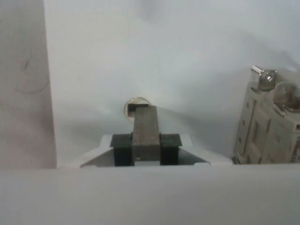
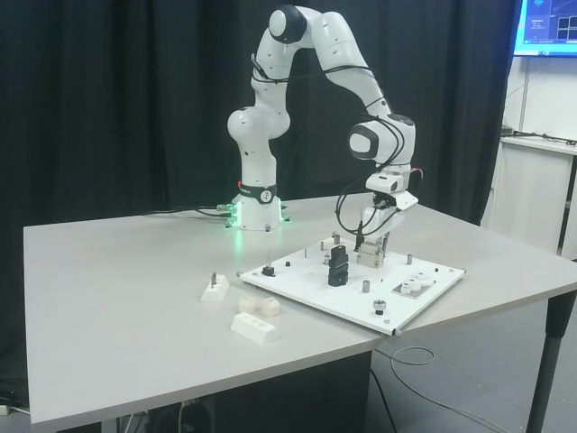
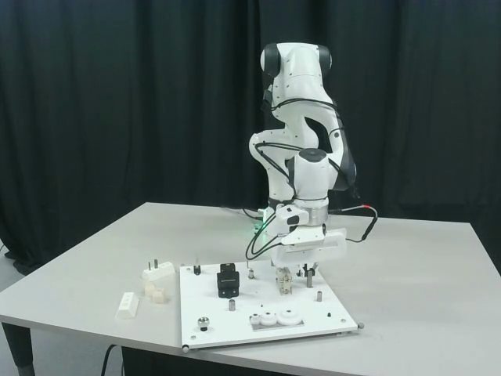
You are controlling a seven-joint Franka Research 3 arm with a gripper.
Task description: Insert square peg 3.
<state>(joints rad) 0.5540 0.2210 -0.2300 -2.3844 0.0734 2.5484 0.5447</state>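
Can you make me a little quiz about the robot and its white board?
1. True or false: the gripper holds a grey square peg.
2. What is the gripper hanging over? A) the white board B) the bare grey table C) the floor
3. Fill in: the small white blocks lie on the table, ____ the board.

Key: 1 true. 2 A. 3 beside.
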